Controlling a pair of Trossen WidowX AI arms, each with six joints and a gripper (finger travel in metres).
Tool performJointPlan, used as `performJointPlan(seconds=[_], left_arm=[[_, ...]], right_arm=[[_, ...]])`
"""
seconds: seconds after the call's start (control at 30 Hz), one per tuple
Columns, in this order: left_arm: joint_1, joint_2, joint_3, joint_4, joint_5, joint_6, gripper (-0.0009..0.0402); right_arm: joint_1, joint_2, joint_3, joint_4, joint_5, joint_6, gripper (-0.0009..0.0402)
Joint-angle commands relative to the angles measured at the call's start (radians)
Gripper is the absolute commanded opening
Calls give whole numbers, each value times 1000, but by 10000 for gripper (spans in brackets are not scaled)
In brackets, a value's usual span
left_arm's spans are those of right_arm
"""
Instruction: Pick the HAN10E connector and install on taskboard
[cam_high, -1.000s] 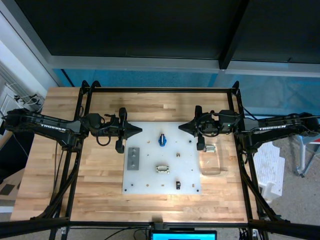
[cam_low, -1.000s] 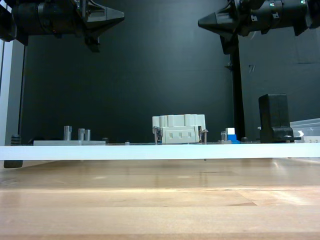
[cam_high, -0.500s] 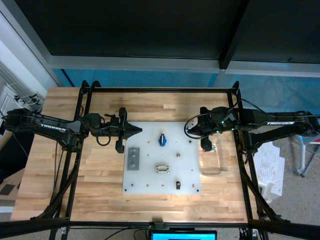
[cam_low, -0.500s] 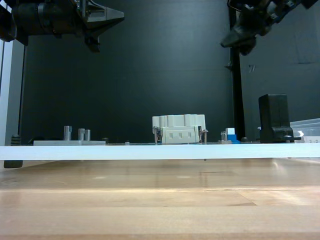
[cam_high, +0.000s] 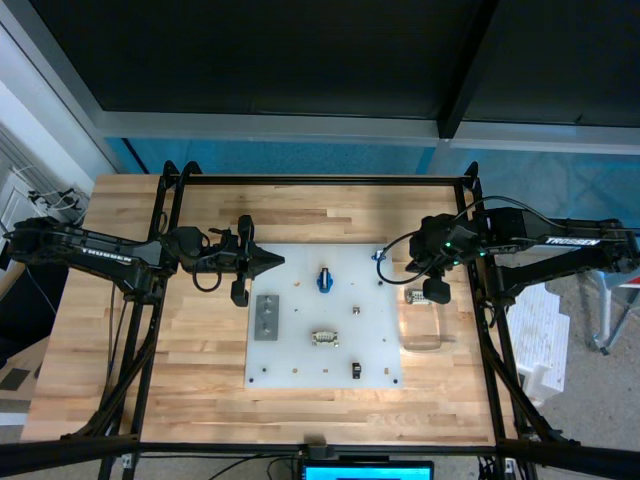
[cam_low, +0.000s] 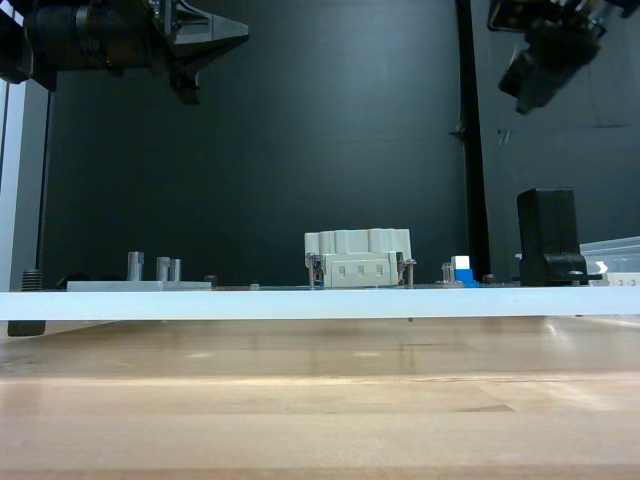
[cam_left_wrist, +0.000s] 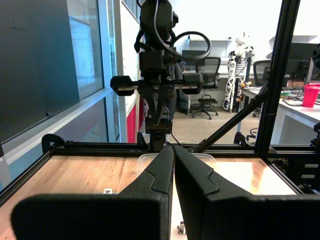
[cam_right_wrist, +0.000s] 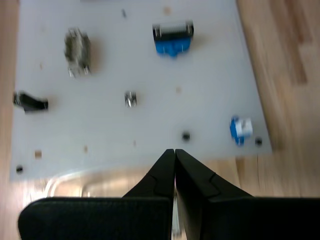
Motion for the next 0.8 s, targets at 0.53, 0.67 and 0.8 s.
performJointPlan(seconds=[0.53,0.67,0.8], left_arm=[[0,0,0,0,0,0,1],[0,0,0,0,0,0,1],[0,0,0,0,0,0,1]], right_arm=[[5,82,-1,-246,2,-26,10],[7,109,-4,-248,26,-35,43],[14,125,-12,-258,56,-55,96]])
